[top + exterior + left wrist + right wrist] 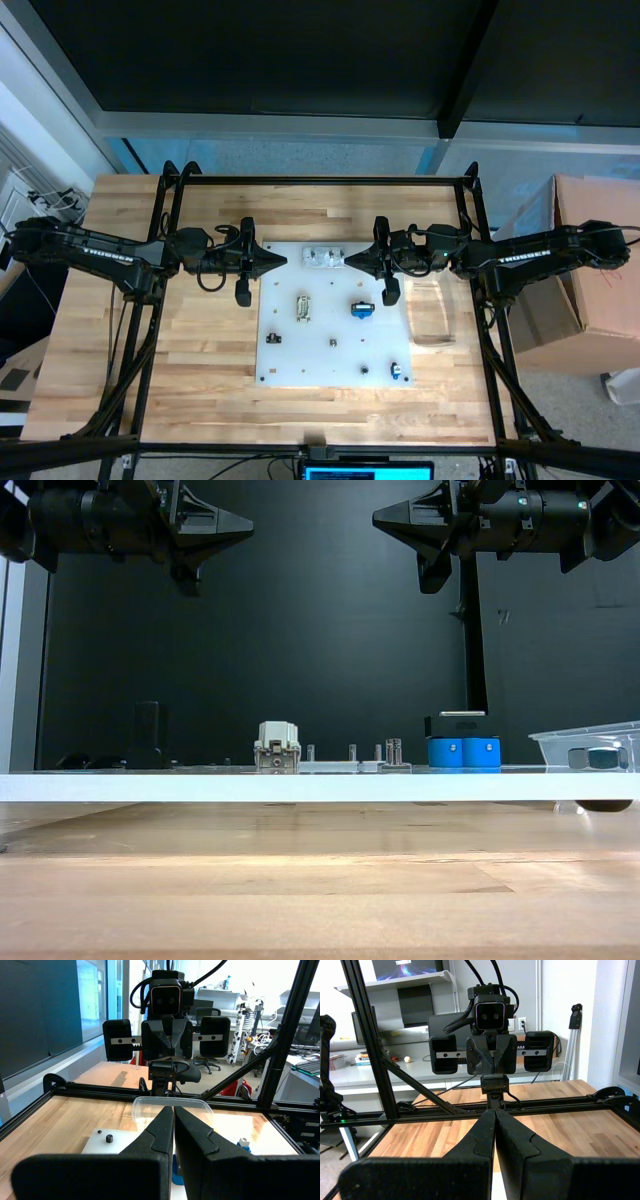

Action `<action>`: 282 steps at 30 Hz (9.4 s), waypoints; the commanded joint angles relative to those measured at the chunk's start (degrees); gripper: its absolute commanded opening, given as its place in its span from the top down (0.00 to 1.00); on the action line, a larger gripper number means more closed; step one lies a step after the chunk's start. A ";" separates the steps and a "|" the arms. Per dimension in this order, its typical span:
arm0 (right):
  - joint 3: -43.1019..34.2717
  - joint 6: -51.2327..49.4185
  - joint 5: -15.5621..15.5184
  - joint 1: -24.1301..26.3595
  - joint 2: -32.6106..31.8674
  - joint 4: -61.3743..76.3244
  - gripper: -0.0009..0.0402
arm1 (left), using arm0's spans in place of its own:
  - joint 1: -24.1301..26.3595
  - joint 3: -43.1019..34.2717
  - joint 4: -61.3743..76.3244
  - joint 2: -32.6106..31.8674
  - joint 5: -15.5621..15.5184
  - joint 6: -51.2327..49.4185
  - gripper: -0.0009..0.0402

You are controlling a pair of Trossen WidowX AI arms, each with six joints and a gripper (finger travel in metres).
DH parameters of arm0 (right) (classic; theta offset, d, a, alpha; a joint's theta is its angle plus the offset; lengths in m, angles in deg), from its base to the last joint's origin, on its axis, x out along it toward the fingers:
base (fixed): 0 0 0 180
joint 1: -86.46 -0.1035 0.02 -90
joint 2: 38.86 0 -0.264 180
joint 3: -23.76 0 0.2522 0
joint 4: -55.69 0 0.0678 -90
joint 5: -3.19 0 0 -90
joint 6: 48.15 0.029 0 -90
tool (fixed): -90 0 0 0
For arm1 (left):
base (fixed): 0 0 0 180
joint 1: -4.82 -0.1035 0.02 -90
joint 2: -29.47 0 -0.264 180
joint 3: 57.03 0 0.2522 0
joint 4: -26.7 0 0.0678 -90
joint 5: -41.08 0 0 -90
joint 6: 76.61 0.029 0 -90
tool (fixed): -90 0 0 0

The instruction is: Unfasten the M12 nut and place it in the container

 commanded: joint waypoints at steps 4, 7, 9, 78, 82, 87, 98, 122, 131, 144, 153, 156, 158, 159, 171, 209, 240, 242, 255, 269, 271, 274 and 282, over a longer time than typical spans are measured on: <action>0.00 0.04 0.00 -0.02 0.00 0.00 0.98 | 0.02 0.00 -0.02 0.00 0.00 0.00 0.98; 0.00 0.04 0.00 -0.02 0.00 0.00 0.98 | 0.02 0.00 -0.04 0.00 0.00 0.00 0.98; 0.00 0.04 0.00 -0.04 0.00 0.00 0.98 | 0.00 0.00 -0.02 0.00 0.00 0.00 0.98; -60.11 32.02 9.05 -31.76 -35.15 106.81 0.35 | 0.02 0.00 -0.04 0.00 0.00 0.00 0.98; -59.06 31.91 8.87 -32.35 -37.48 106.07 0.35 | 0.02 0.00 -0.02 0.00 0.00 0.00 0.98; -58.86 31.85 8.39 -32.44 -40.57 103.27 0.35 | 0.00 0.00 -0.02 0.00 0.00 0.00 0.98; -57.61 29.83 8.09 -32.54 -46.10 97.92 0.35 | 0.00 0.00 -0.04 0.00 0.00 0.00 0.98; -49.75 29.07 8.15 -32.48 -46.10 88.43 0.35 | 0.00 0.00 -0.04 0.00 0.00 0.00 0.98; -49.44 29.07 8.15 -32.37 -46.10 88.11 0.35 | 0.00 0.00 -0.04 0.00 0.00 0.00 0.98; -49.44 29.18 8.13 -32.26 -46.10 87.71 0.55 | 0.02 0.00 -0.04 0.00 0.00 0.00 0.98; -49.22 29.14 8.15 -32.22 -46.10 86.93 0.72 | 0.00 0.00 -0.04 0.00 0.00 0.00 0.98; -49.05 29.14 8.15 -32.22 -46.10 86.82 0.77 | 0.00 0.00 -0.02 0.00 0.00 0.00 0.98; -48.98 29.14 8.13 -32.15 -46.10 86.73 0.81 | 0.00 0.00 -0.04 0.00 0.00 0.00 0.98; -48.96 29.14 8.13 -32.15 -46.10 86.71 0.83 | 0.00 0.00 -0.04 0.00 0.00 0.00 0.98; -48.89 28.98 8.13 -32.02 -46.10 86.68 0.97 | 0.00 0.00 -0.02 0.00 0.00 0.00 0.98; -48.89 -41.97 6.69 -31.76 -46.07 87.67 0.96 | 0.00 0.00 -0.02 0.00 0.00 0.00 0.98; -51.34 18.03 2.97 -29.90 -39.89 94.05 0.71 | 0.00 0.00 -0.04 0.00 0.00 0.00 0.98; -51.25 19.63 -0.79 -29.53 -39.85 93.98 0.82 | 0.02 0.00 -0.04 0.00 0.00 0.00 0.98; -48.35 21.62 -5.09 -29.42 -42.49 87.69 0.98 | 0.02 0.00 -0.04 0.00 0.00 0.00 0.98; -47.32 20.76 -4.57 -29.40 -45.35 85.68 0.98 | 0.02 0.00 -0.04 0.00 0.00 0.00 0.98; -47.28 20.59 -4.55 -29.40 -45.35 85.59 0.98 | 0.00 0.00 -0.04 0.00 0.00 0.00 0.98; -47.30 20.61 -4.11 -29.38 -45.20 86.18 0.98 | 0.00 0.00 -0.04 0.00 0.00 0.00 0.98; -49.00 25.22 12.00 -29.24 -42.75 95.32 0.98 | 0.00 0.00 -0.04 0.00 0.00 0.00 0.98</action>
